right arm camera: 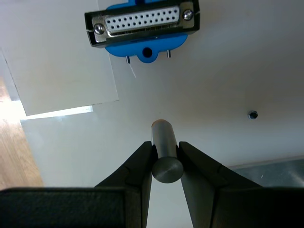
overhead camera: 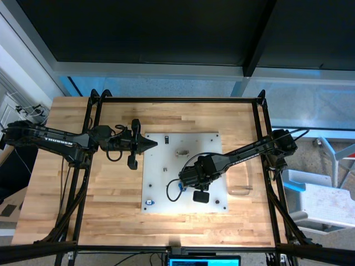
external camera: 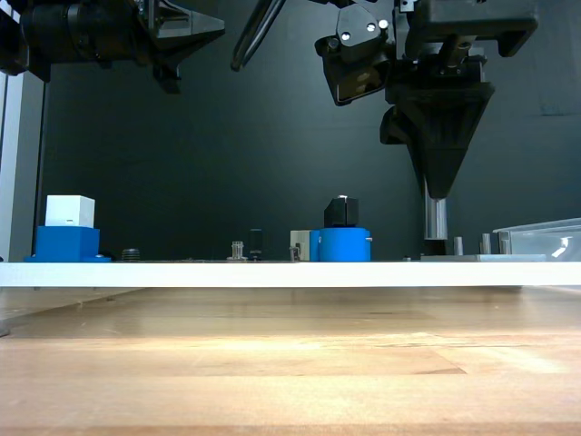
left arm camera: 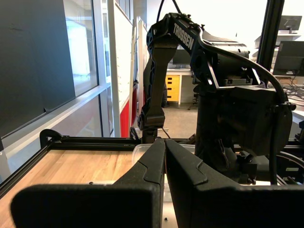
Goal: Pick the 16mm cylinder and place it in the taskboard
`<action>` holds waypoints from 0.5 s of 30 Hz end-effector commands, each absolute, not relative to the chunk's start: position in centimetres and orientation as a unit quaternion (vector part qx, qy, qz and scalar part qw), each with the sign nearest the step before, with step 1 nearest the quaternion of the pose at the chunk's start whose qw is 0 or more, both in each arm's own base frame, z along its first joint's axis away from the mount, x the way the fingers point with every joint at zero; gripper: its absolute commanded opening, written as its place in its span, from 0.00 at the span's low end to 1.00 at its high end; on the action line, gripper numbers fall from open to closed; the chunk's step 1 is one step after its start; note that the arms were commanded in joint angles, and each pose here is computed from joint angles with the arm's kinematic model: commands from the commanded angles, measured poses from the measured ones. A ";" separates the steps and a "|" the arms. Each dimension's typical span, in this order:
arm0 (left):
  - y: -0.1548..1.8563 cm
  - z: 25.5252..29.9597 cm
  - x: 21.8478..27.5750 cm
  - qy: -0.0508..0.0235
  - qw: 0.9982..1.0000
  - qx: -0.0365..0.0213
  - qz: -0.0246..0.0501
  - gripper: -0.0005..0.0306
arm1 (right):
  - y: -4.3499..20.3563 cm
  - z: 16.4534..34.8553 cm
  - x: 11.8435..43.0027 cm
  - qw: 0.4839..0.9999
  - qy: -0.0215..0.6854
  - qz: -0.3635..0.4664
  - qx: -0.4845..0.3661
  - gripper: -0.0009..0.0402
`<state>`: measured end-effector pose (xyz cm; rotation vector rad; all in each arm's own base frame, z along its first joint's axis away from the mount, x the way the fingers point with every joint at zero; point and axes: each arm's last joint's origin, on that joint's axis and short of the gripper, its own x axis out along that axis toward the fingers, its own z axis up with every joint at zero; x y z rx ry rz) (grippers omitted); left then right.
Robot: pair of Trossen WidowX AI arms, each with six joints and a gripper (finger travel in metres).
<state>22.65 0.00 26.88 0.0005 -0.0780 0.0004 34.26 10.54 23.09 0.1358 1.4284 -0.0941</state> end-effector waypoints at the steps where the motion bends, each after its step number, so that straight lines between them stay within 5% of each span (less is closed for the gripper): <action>1: 0.00 26.89 22.65 -0.039 0.999 0.000 0.000 0.02 | 10.6 23.0 34.2 0.752 0.655 -0.046 0.065 0.11; 15: 0.00 26.89 22.65 -0.039 0.999 0.000 0.000 0.02 | 10.7 22.4 34.1 0.750 0.656 -0.048 0.067 0.11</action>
